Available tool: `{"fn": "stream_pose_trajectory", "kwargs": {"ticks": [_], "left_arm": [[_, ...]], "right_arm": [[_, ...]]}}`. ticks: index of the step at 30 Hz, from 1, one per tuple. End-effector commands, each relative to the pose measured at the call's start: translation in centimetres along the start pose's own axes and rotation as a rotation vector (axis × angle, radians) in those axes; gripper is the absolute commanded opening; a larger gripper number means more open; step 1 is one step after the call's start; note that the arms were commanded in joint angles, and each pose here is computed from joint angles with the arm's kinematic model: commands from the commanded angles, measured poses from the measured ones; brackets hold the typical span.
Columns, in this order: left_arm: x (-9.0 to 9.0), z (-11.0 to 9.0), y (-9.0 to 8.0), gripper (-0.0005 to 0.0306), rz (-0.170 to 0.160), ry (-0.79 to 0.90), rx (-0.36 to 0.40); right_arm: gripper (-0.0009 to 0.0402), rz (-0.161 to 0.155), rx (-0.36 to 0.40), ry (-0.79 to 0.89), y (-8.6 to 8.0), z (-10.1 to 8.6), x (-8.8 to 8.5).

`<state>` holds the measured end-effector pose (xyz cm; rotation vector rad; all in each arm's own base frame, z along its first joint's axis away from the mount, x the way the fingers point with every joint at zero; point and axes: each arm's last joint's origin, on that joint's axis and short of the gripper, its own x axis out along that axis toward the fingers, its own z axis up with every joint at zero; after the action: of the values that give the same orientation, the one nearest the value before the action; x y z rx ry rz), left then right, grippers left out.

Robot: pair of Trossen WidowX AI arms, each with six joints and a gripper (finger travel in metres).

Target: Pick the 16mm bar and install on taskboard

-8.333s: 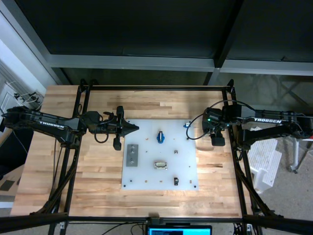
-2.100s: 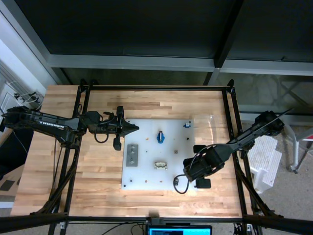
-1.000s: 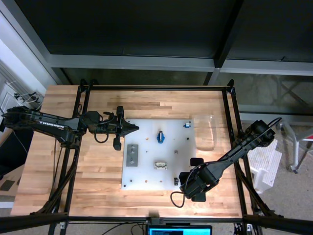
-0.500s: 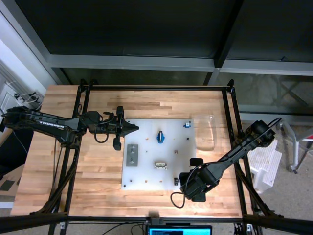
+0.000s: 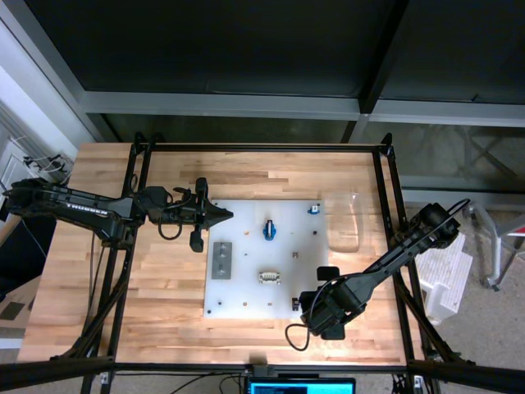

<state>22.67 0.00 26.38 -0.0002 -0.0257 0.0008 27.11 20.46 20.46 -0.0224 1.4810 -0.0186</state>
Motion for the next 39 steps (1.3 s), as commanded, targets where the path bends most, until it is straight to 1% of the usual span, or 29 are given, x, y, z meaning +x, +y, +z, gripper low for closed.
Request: {"fn": "stream_pose_trajectory", "kwargs": {"ticks": [1, 12, 21, 39], "left_arm": [[0.01, 0.01, 0.00, 0.0000, 0.000, 0.000, 0.000], [0.01, 0.01, 0.00, 0.0000, 0.000, 0.000, 0.000], [0.01, 0.01, 0.00, 0.0000, 0.000, 0.000, 0.000], [0.00, 0.02, 0.00, 0.0000, 0.000, -0.001, 0.000]], "right_arm": [[0.0012, -0.007, -0.002, 0.008, -0.08, -0.08, 0.00], [0.0012, -0.006, 0.000, 0.003, -0.10, -0.08, -0.10], [0.0012, 0.002, 0.000, -0.007, -0.02, 0.02, -0.10], [0.0011, -0.003, -0.001, -0.002, -0.07, -0.04, -0.10]]}}
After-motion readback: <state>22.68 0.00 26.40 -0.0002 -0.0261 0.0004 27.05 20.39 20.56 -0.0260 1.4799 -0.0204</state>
